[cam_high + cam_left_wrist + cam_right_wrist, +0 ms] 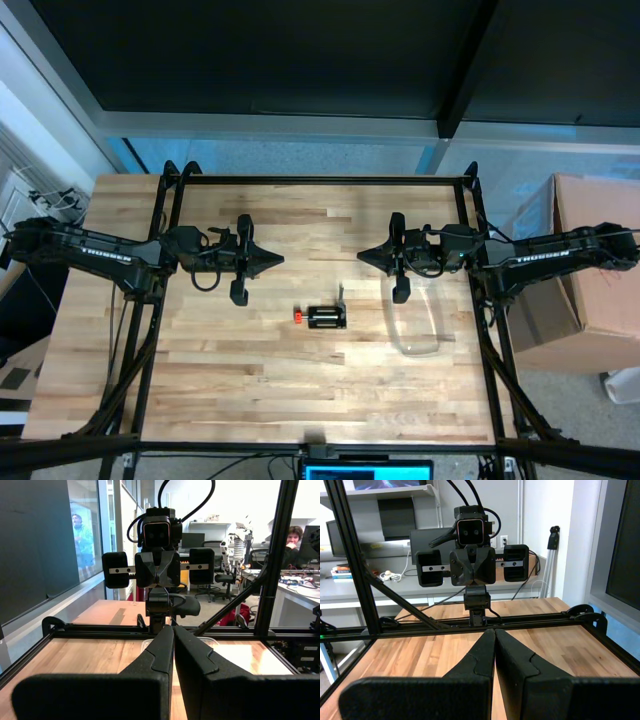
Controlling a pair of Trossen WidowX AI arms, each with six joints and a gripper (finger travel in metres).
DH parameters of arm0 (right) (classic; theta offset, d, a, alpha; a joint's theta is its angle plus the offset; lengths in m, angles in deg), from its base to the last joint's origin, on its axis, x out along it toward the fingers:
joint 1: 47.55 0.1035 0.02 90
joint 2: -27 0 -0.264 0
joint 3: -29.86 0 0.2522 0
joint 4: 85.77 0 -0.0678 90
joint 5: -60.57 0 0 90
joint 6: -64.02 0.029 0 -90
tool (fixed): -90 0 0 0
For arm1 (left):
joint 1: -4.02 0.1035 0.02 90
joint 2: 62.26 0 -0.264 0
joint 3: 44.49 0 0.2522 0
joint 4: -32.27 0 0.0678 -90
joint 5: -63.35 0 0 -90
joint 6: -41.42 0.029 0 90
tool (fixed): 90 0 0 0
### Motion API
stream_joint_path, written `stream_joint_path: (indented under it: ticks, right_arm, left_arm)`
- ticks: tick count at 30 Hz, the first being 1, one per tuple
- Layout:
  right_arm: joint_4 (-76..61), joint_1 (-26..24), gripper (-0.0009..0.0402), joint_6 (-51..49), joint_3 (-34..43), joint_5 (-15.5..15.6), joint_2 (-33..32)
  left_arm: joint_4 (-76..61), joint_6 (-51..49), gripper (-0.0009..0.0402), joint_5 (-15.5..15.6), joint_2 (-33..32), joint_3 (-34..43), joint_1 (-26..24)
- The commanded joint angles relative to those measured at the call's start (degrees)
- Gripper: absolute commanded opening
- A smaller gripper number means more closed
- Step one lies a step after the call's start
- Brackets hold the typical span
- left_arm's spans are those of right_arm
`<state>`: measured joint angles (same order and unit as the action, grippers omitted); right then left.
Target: Remove the USB-C connector from the USB-C receptacle and place in the container
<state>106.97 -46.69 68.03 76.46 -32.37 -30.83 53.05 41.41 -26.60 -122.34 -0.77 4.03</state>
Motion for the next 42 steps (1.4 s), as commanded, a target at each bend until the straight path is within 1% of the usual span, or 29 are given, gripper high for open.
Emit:
stream_joint_path:
  ticks: [1,14,18,20,23,26,28,29,32,34,38,41,42]
  right_arm:
    - [-0.07,0.15,0.0000,0.02,-0.02,1.49,-0.02]
    - [0.26,0.13,0.0000,0.04,-0.02,1.49,-0.02]
    - [-2.49,0.46,0.0000,2.16,1.22,1.55,-0.02]
    - [-8.61,1.70,0.0000,2.12,3.41,1.55,-0.02]
    - [-21.64,3.78,0.0000,1.53,8.15,1.51,-0.20]
    - [-34.51,6.34,0.0000,2.21,13.46,1.46,-1.09]
    - [-42.27,8.37,0.0000,3.78,17.00,0.83,-2.54]
    - [-46.10,9.25,0.0000,4.61,18.93,0.48,-3.28]
    - [-56.68,11.45,0.0000,6.38,24.55,-2.27,-6.25]
    - [-62.60,12.50,0.0000,7.21,28.30,-3.41,-8.48]
    - [-71.71,13.07,0.0000,8.81,35.50,-3.78,-12.66]
    - [-77.66,13.20,0.0000,9.01,41.07,-5.11,-16.13]
    - [-79.95,13.22,0.0000,8.98,42.99,-5.11,-17.49]
  left_arm:
    - [0.00,0.00,0.0000,-0.02,-0.02,0.00,-0.02]
    - [0.00,0.00,0.0000,-0.02,-0.04,0.00,-0.02]
    - [0.00,0.00,0.0000,-0.02,-0.02,0.00,-0.02]
    - [0.00,0.00,0.0000,-0.02,-0.02,0.00,0.00]
    - [0.00,0.00,0.0000,-0.02,-0.04,0.00,-0.02]
    - [0.00,0.00,0.0000,-0.02,-0.02,0.00,0.00]
    - [-0.02,0.00,0.0000,-0.02,-0.02,0.00,0.00]
    - [-0.02,0.00,0.0000,-0.02,-0.02,0.00,0.00]
    - [0.00,0.00,0.0000,-0.02,-0.02,0.00,0.00]
    - [0.00,0.00,0.0000,-0.02,-0.02,0.00,0.00]
    - [0.00,0.00,0.0000,-0.02,-0.02,0.00,0.00]
    - [0.00,0.00,0.0000,-0.04,-0.02,0.00,0.00]
    - [-0.02,0.00,0.0000,-0.02,-0.02,0.00,0.00]
